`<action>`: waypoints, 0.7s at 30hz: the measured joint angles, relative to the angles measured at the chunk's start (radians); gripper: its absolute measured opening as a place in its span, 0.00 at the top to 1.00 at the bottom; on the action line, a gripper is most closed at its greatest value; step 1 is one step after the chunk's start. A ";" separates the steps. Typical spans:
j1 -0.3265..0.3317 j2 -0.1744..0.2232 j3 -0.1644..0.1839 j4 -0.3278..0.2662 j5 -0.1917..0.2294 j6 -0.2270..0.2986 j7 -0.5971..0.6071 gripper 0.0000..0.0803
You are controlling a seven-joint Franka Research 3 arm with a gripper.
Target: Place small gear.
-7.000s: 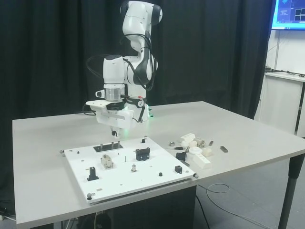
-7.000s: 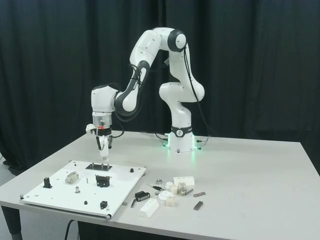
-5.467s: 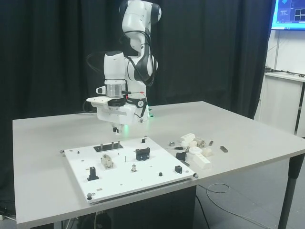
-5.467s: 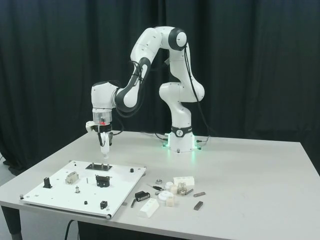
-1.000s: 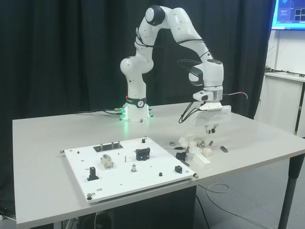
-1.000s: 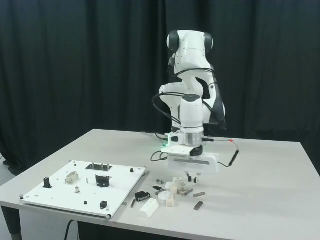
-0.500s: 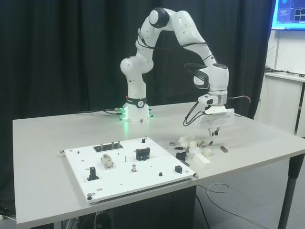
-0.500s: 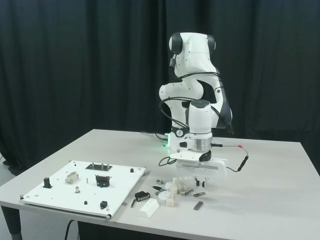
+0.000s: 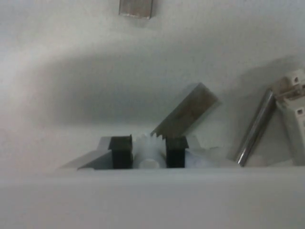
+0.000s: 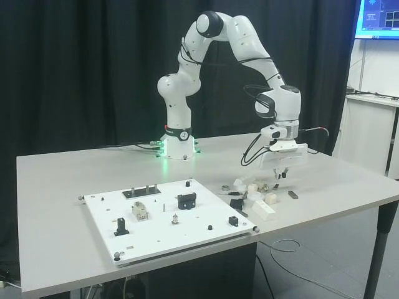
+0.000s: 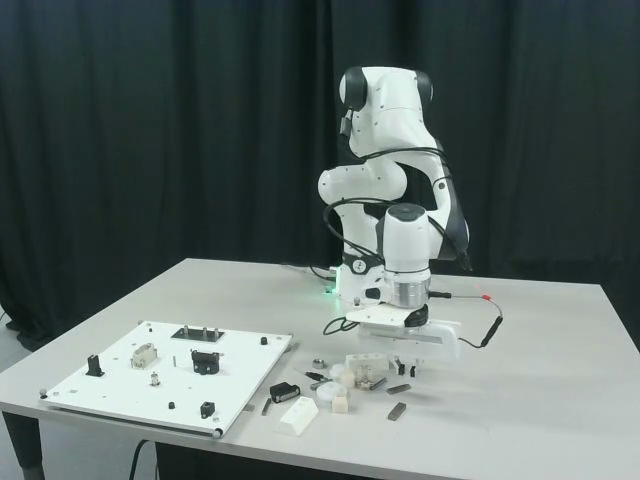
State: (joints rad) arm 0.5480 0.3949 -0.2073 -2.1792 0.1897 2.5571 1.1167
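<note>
Fingers of my gripper (image 9: 148, 151) were closed on the small gear (image 9: 146, 149), its white teeth showing between the two black pads (image 9: 121, 150) in the wrist view. Just beyond the gear a flat grey metal bar (image 9: 186, 116) lay tilted on the counter (image 9: 71, 57), its near end so close to the gear's teeth that it seemed to touch them, though I could not be sure. Beside that lay a thin metal rod (image 9: 256, 127), and next to the rod the edge of a white block (image 9: 295, 119). Another small metal piece (image 9: 136, 7) sat farther off on the bare grey surface.

From the room, my gripper (image 10: 280, 174) hung low over the cluster of loose parts (image 10: 255, 193) at the right of the counter, with the arm (image 10: 234, 37) arched over from its base (image 10: 177, 146), where a green light glowed. The white assembly board (image 10: 165, 218) lay well apart to the left, carrying its black fixtures (image 10: 186, 200) and two upright pegs (image 10: 150, 187). In the second room view the gripper (image 11: 405, 366) stood just above the white blocks (image 11: 366, 364) and small dark pieces (image 11: 397, 409).
</note>
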 joint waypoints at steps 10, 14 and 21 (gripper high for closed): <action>0.000 0.016 0.011 0.017 -0.002 0.001 0.000 0.82; 0.000 0.020 0.017 0.023 -0.006 0.003 0.000 0.82; 0.000 0.029 0.027 0.034 -0.012 0.004 0.000 0.82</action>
State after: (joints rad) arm 0.5481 0.4235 -0.1808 -2.1457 0.1776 2.5611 1.1166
